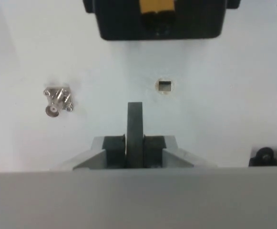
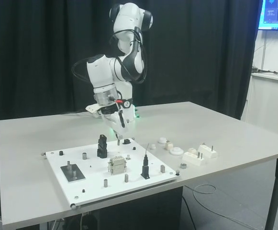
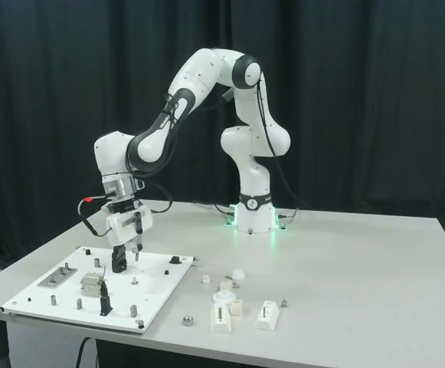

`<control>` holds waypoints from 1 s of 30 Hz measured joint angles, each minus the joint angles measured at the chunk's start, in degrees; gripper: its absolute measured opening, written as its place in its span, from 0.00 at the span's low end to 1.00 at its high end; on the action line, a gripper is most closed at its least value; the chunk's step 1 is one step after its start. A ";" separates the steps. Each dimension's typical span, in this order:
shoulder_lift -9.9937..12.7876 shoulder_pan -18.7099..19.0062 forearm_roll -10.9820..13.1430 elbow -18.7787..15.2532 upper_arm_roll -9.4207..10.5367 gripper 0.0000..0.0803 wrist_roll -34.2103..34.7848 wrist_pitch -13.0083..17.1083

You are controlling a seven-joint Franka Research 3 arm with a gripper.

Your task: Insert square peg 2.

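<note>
My gripper is shut on a dark square peg, which stands upright between the pads and sticks out beyond the fingertips. It hangs a little above the white board. A small square hole in a round seat lies in the board, slightly ahead of the peg tip and off to one side. In the first room view the gripper hovers low over the board's far edge. The second room view shows the gripper over the board's back part.
A black connector block stands just beyond the hole. A metal flange connector and a small black knob sit on the board. Other fixtures rise from it: a black plug, a black pin stand, a grey plate. White parts lie on the table beside it.
</note>
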 joint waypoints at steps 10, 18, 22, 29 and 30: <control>1.92 -0.35 2.17 1.71 0.01 0.10 -0.83 -1.94; 4.12 -0.65 2.52 4.06 0.01 0.10 -0.86 -4.26; 4.98 -0.95 2.52 5.17 0.00 0.10 -0.86 -5.52; 5.92 -1.57 2.52 6.34 -0.02 0.10 -0.86 -7.43; 6.03 -1.65 2.52 6.46 -0.02 0.10 -0.86 -7.81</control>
